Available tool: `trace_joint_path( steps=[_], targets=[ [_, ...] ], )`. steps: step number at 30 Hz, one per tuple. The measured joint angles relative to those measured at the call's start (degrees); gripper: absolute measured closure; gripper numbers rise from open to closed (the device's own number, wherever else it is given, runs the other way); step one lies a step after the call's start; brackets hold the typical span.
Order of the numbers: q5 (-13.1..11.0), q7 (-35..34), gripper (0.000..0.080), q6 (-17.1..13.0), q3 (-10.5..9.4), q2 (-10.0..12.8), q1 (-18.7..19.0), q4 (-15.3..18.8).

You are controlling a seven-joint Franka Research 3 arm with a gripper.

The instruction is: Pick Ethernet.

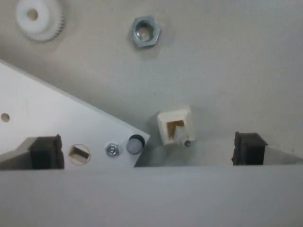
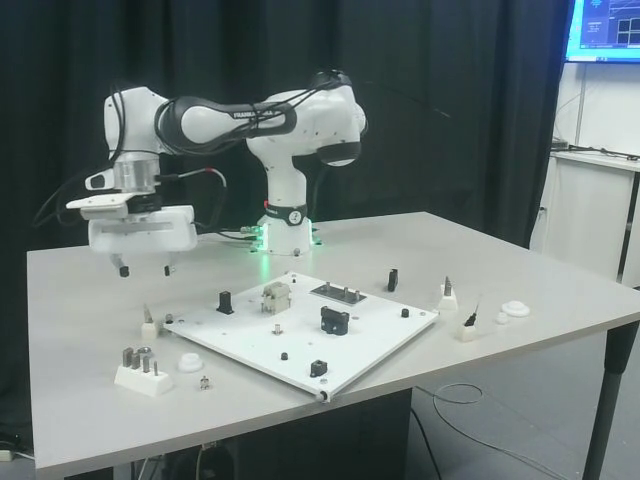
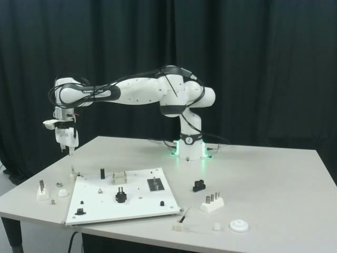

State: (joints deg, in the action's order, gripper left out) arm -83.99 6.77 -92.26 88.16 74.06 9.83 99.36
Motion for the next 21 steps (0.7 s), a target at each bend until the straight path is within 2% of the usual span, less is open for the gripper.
trace_joint_path(
  steps=[9,21],
  targets=[
    [0.6,0.2,0.0003,0.6,-1.65,0.0,-2.7,-2.1],
    [1.1,1.0,0.0003,0.6,-4.87,-0.1,-5.2,-2.7]
  ],
)
